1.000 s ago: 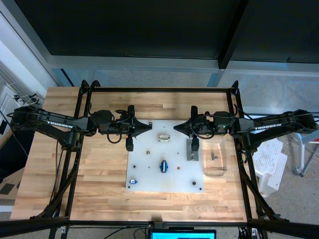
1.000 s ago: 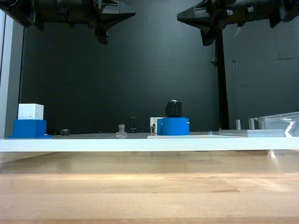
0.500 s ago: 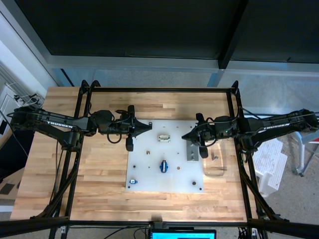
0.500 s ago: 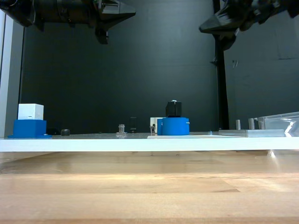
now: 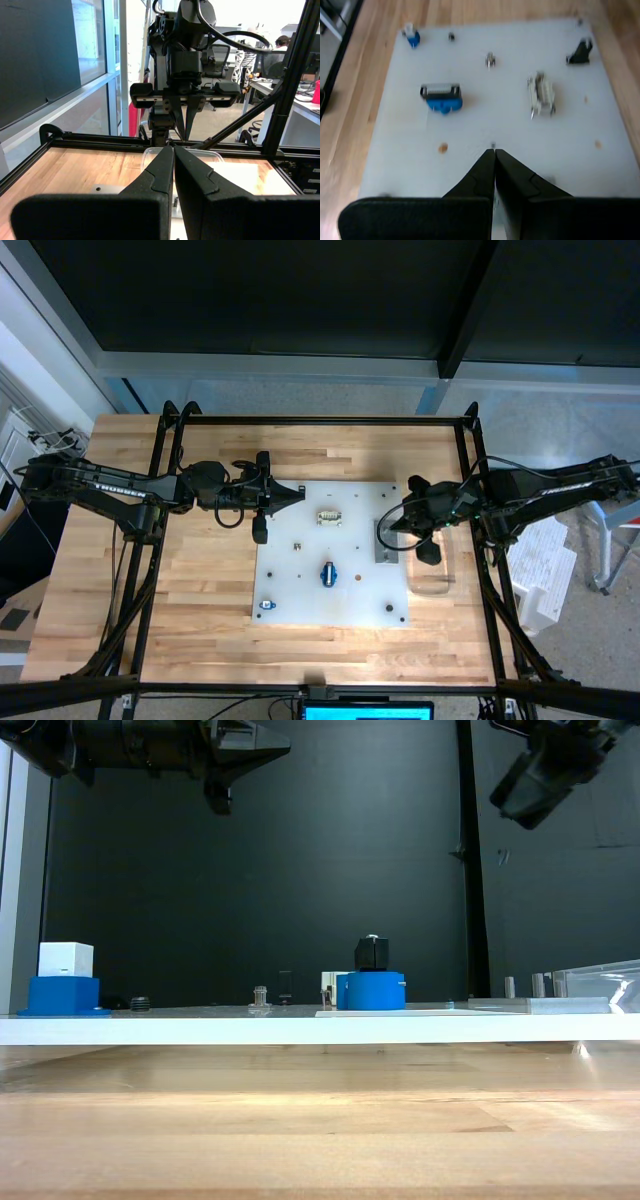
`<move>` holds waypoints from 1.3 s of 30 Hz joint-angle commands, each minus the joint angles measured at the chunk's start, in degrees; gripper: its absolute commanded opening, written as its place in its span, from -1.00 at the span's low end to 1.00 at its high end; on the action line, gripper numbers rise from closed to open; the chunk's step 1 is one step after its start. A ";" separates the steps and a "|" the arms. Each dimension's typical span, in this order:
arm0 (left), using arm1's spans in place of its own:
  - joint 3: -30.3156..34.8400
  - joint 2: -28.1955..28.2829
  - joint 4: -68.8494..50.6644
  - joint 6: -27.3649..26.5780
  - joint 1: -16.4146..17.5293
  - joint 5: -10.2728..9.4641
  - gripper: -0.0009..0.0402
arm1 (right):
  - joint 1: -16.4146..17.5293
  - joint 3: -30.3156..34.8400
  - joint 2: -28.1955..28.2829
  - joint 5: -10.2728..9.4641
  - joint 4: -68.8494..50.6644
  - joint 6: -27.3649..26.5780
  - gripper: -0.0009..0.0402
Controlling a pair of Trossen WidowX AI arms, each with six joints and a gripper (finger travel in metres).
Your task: Pick the 16mm cylinder and install on the taskboard
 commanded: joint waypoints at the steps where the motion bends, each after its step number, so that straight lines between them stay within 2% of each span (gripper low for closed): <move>1: 0.02 0.00 0.02 0.00 0.02 0.00 -0.95 | 0.81 1.01 0.02 0.04 -5.20 1.60 -0.96; 15: 0.02 0.00 0.02 0.00 0.02 0.00 -0.95 | 3.89 1.95 0.07 -0.79 -22.18 7.93 -0.96; 19: 0.02 0.00 0.02 0.00 0.02 0.00 -0.95 | 4.04 1.95 0.07 -3.54 -25.38 7.98 -0.96; 25: 0.02 0.00 0.02 0.00 0.02 0.00 -0.95 | 4.24 1.84 0.07 -3.50 -29.79 7.96 -0.94; 29: 0.02 0.00 0.02 0.00 0.00 0.00 -0.95 | 4.31 1.81 0.07 -3.50 -32.41 7.98 -0.82; 39: 0.02 0.00 0.02 0.00 0.02 0.00 -0.95 | 4.52 0.07 0.07 -3.48 -32.87 8.24 -0.35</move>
